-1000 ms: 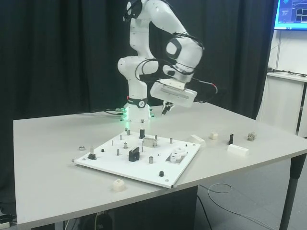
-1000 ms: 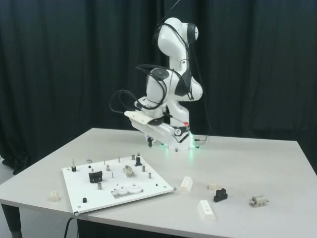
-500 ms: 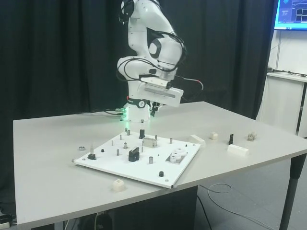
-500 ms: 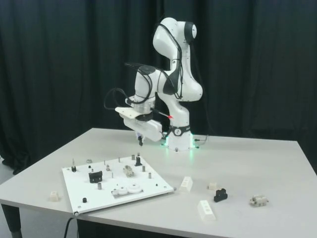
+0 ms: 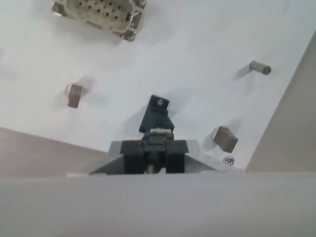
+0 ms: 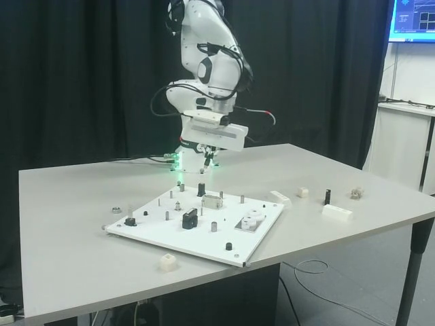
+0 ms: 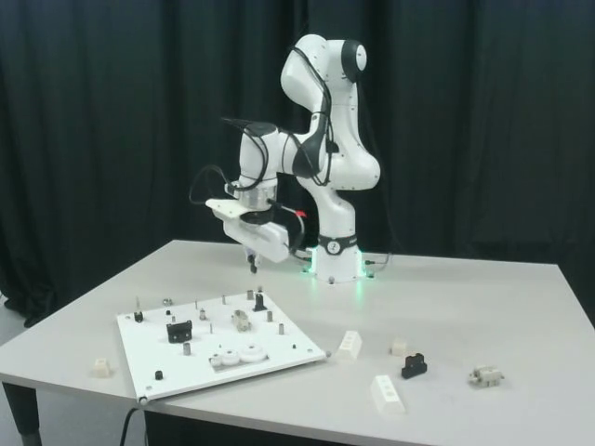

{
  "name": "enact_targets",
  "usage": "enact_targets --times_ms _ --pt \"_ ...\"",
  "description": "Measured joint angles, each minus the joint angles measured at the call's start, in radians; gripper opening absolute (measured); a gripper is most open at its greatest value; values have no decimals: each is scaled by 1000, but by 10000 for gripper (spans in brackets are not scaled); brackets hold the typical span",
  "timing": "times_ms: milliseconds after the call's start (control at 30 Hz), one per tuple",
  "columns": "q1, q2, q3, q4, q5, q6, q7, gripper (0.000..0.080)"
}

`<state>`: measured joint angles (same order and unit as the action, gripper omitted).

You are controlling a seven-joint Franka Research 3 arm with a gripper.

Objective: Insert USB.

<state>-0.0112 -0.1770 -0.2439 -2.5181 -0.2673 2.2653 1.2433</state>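
Observation:
My gripper (image 5: 156, 150) is shut on a small black USB plug (image 5: 157, 138) whose metal tip points downward. In the wrist view a black socket block (image 5: 156, 112) stands on the white board (image 5: 197, 49) just beyond the plug's tip, apart from it. From the room views the gripper (image 6: 206, 161) (image 7: 252, 266) hangs well above that socket block (image 6: 201, 189) (image 7: 259, 301), near the board's (image 6: 204, 239) far edge.
The board carries a multi-pin connector (image 5: 98, 15), several short pegs (image 5: 74, 95), a black bracket (image 6: 189, 219) and white gears (image 6: 253, 218). On the table (image 6: 61, 204) to its right lie white blocks (image 6: 337, 211), a black part (image 6: 327, 196) and a grey connector (image 6: 355, 193); a white cube (image 6: 167, 261) sits in front.
The arm has swung left from over the table's right side to above the board's far edge. The gripper stays shut on the plug.

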Motion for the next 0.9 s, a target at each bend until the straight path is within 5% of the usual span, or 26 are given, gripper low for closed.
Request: enact_targets --times_ms 233,900 --pt "0 0 -33 -11 13 22 0 87" --pt "0 0 -118 -21 171 28 0 87"
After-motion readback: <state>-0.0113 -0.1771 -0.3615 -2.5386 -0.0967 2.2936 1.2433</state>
